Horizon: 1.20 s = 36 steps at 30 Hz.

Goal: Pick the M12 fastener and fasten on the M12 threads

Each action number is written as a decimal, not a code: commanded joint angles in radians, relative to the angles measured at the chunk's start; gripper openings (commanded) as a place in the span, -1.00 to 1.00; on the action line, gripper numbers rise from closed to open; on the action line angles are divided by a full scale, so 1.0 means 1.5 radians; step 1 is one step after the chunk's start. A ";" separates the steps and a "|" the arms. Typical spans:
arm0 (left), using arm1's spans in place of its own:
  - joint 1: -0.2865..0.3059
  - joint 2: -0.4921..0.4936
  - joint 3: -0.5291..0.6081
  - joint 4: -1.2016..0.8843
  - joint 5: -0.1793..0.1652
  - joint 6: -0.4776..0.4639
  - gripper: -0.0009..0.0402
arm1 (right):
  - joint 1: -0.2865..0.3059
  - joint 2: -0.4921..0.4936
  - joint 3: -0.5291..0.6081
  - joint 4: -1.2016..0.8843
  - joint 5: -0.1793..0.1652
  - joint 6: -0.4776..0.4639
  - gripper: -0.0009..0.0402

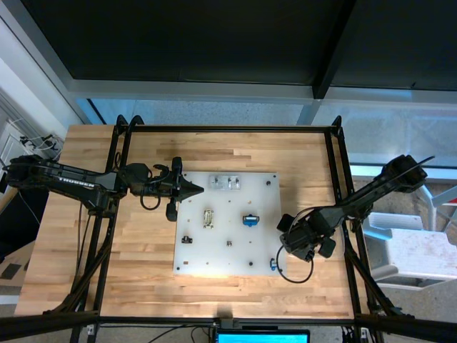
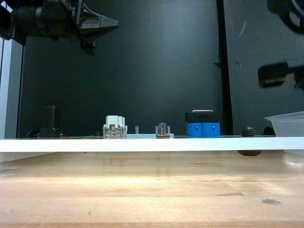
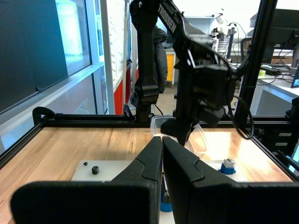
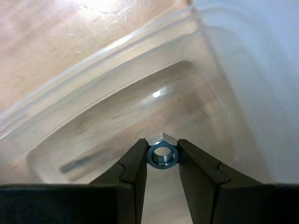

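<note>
Over the tray point(image 4: 88, 140), right of centre in the high view: right gripper point(image 4: 162, 150) gripped the nut point(image 4: 162, 157) between narrow jaws. Pick done. The stud point(image 2: 248, 131) stood bare and fastening was not yet done. Left gripper point(image 1: 193, 189), centre-left, had its jaws together, empty.

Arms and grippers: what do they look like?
Both matte black, jointed tubes. Left arm carries white lettering; black cable loops at each wrist. Left gripper, over the board's far left, and right gripper, over the tray, have tapering wedge fingers.

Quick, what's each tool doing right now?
Left tool: shut, empty, raised over the board's left edge.
Right tool: shut on the nut, above the clear tray.
</note>
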 commanded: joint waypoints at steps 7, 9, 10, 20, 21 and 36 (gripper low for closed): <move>0.000 0.000 0.000 0.000 0.000 0.000 -0.96 | -0.001 0.003 0.110 -0.094 0.004 -0.062 -0.81; 0.000 0.000 0.000 0.000 0.000 0.000 -0.96 | -0.002 0.012 0.134 -0.110 0.006 -0.088 -0.81; 0.000 0.000 0.000 0.000 0.000 0.000 -0.96 | -0.003 0.018 0.146 -0.119 0.006 -0.103 -0.81; 0.000 0.000 0.000 0.000 0.000 0.000 -0.96 | -0.016 0.144 0.307 -0.168 0.007 -0.141 -0.81; 0.000 0.000 0.000 0.000 0.000 0.000 -0.96 | -0.016 0.157 0.321 -0.171 0.008 -0.144 -0.81; 0.000 0.000 0.000 0.000 0.000 0.000 -0.96 | -0.016 0.326 0.524 -0.203 0.007 -0.169 -0.81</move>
